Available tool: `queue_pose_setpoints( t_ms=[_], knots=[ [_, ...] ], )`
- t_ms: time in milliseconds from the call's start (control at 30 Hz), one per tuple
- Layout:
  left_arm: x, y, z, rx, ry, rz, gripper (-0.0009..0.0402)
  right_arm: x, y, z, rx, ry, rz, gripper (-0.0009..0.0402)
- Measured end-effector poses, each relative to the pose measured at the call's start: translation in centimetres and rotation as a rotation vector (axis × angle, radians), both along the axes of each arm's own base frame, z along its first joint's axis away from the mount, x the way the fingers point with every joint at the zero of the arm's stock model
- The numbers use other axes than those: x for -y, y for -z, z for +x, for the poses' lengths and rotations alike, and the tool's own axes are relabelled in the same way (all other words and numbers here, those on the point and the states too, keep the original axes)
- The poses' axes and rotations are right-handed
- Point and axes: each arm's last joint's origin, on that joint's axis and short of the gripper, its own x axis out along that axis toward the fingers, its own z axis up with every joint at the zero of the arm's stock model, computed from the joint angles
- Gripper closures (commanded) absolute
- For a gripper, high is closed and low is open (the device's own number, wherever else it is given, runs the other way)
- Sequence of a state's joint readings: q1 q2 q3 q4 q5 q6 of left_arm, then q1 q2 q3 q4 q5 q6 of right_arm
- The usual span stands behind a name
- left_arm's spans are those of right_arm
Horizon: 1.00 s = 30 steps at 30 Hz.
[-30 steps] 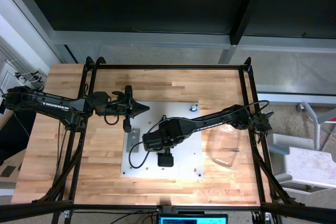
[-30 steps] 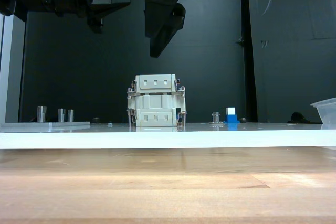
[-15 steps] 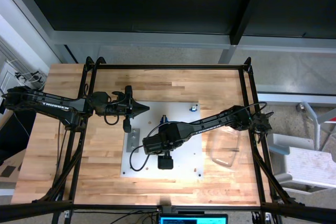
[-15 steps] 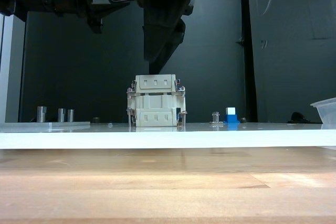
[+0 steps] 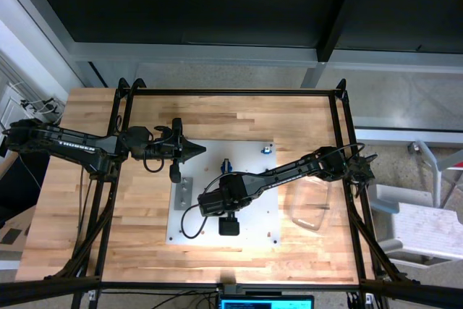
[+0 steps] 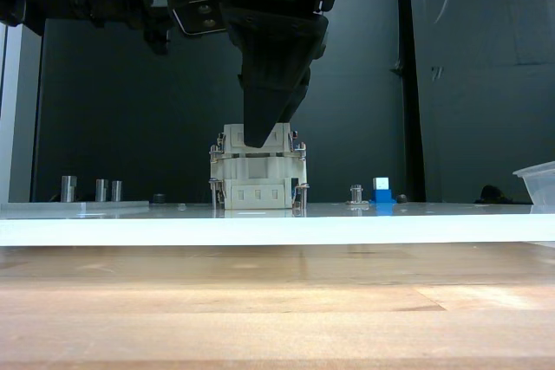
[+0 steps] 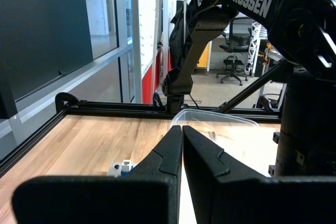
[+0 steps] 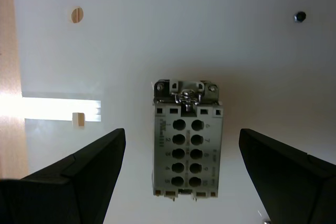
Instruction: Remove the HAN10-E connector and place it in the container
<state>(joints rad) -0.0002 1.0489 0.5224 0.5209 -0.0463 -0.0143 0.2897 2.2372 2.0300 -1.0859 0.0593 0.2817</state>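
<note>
Right end effector [image 6: 263,127]: fingers apart, flanking the connector's long sides from above, tips level with its top.
HAN10-E connector [image 8: 188,145]: upright on the white board [image 5: 253,222], about mid-table.
Container [image 5: 307,204]: on the table [image 5: 94,222] toward its right edge, beside the board.
Left end effector [image 7: 182,140]: fingers together, raised over the board's far-left corner.
</note>
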Motion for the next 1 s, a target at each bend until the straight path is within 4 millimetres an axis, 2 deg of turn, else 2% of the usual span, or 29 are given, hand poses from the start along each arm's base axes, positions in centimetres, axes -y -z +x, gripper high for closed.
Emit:
queue_pose_setpoints(
  t_ms=[167,333,1000],
  knots=[
    [0.00,0.00,0.00,0.000,0.000,0.000,0.0393,-0.02,0.03,0.02,0.003,-0.001,0.000,0.0093],
    [0.00,0.00,0.00,0.000,0.000,0.000,0.0393,-0.03,0.02,0.04,0.005,-0.002,0.001,0.0120],
    [0.00,0.00,0.00,0.000,0.000,0.000,0.0393,-0.02,0.18,-0.01,-0.001,-0.024,0.001,0.0300]
  ],
)
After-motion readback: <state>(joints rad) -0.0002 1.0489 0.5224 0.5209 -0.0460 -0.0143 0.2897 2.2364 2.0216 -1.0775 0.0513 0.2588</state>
